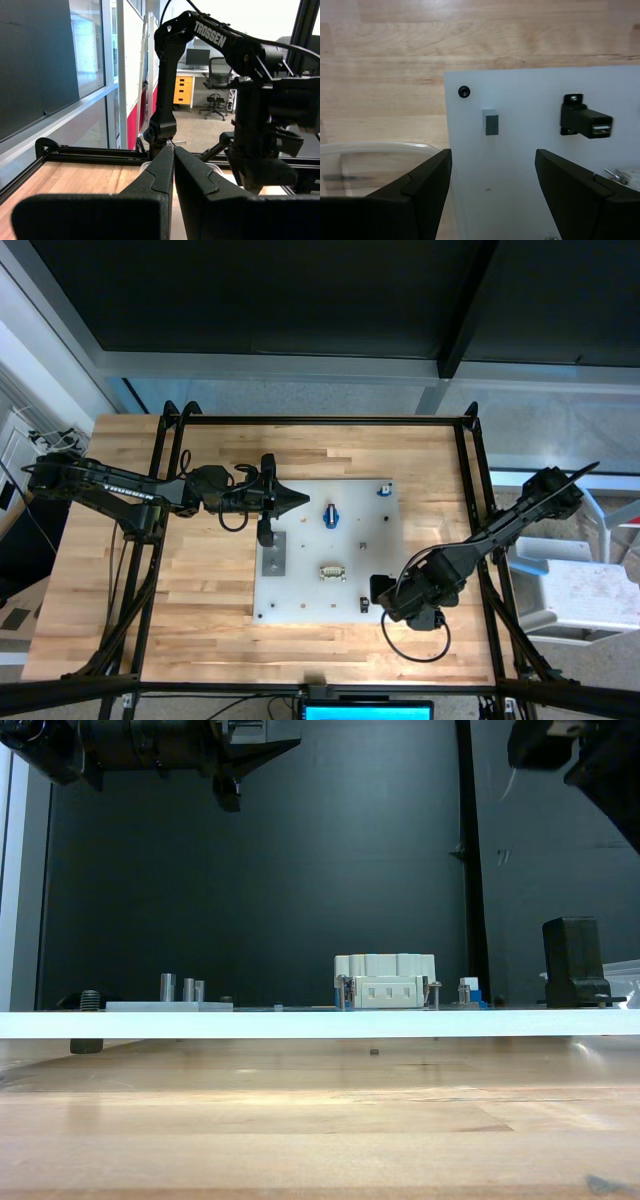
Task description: Pick the 16mm bar and place in it's hole on the taskboard
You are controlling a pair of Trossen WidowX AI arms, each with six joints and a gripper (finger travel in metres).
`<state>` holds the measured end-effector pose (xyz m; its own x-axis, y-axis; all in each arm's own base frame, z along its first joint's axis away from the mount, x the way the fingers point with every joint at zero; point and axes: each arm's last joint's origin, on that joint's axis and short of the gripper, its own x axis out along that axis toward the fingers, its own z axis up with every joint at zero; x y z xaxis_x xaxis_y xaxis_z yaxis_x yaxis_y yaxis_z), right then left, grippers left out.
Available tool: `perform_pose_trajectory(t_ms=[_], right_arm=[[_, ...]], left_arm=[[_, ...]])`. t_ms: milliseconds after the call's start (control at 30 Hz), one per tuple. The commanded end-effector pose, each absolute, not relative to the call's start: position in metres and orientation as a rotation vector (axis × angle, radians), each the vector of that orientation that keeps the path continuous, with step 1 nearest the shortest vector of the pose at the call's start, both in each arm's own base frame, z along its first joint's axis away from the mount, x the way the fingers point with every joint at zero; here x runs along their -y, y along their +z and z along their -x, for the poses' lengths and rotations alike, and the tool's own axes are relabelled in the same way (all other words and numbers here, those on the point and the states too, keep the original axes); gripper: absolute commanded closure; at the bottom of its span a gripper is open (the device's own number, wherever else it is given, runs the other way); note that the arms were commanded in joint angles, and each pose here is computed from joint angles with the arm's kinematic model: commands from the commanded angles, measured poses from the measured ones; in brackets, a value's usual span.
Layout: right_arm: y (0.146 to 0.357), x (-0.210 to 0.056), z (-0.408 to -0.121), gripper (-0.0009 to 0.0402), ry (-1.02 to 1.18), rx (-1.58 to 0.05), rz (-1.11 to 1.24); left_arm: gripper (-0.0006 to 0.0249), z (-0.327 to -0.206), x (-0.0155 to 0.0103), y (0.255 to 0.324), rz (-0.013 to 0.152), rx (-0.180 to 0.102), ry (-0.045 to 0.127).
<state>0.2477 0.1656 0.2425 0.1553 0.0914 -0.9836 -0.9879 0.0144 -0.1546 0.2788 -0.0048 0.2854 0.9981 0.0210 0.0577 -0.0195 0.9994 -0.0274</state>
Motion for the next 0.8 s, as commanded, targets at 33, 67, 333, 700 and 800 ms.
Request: perform_pose_trajectory(t_ms=[33,67,333,700,800], right_arm=[[0.2469,-0.1667,-0.2487,0.017,1.13,-1.023,1.205],[0.247,-0.1667,-0.2487,0.0172,1.13,-1.023,1.205],[0.247,-0.1666,-0.2486,0.0184,1.13,-1.025,1.206],[0.2469,-0.1666,-0.2485,0.0185,1.131,-1.025,1.205],[0.2468,-0.1666,-0.2485,0.0185,1.132,-1.026,1.205]], left_arm=[[0.0243,-0.2788,0.0048,0.2854,0.027,0.058,0.02],[0.0243,-0.2788,0.0047,0.2854,0.027,0.058,0.02],[0.0243,-0.2788,0.0047,0.2854,0.026,0.058,0.021],[0.0243,-0.2788,0.0048,0.2854,0.027,0.058,0.02],[0.0243,-0.2788,0.0047,0.2854,0.027,0.058,0.02]])
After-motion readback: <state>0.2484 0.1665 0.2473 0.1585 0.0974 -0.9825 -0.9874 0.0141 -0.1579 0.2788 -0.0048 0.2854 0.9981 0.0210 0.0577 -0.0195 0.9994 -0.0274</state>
